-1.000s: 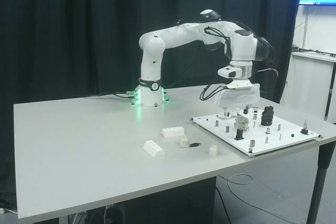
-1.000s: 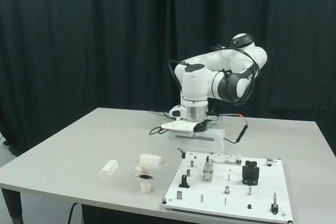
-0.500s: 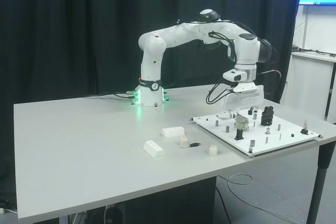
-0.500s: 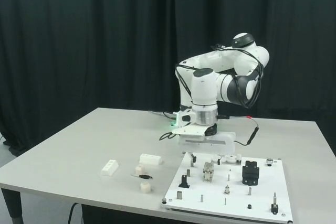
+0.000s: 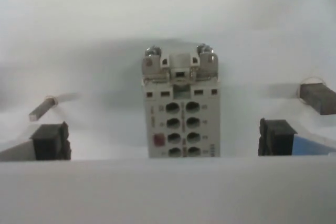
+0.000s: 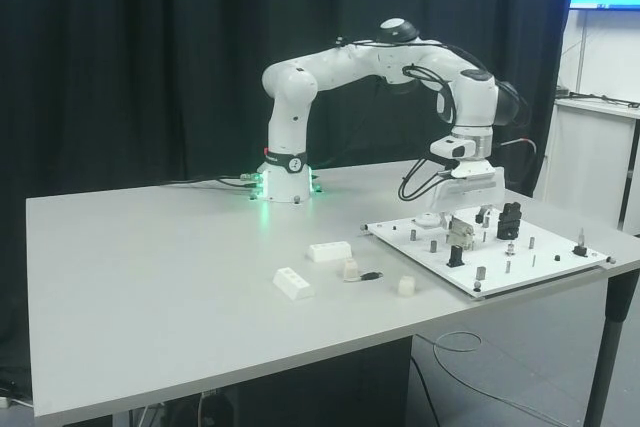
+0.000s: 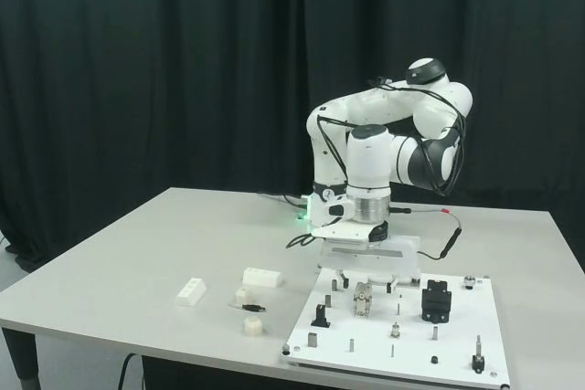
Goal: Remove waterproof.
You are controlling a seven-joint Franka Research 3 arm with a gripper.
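Hovering right over the waterproof plug (image 5: 181, 106) on the white board (image 7: 457, 353), the gripper (image 7: 366, 273) has its fingers wide apart w/ nothing held, and the plug looks small, hard & light, so prob. pinch its flat sides.

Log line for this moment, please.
gripper: open, astride connector | connector: upright on white board | contact: none | phase: pre-grasp
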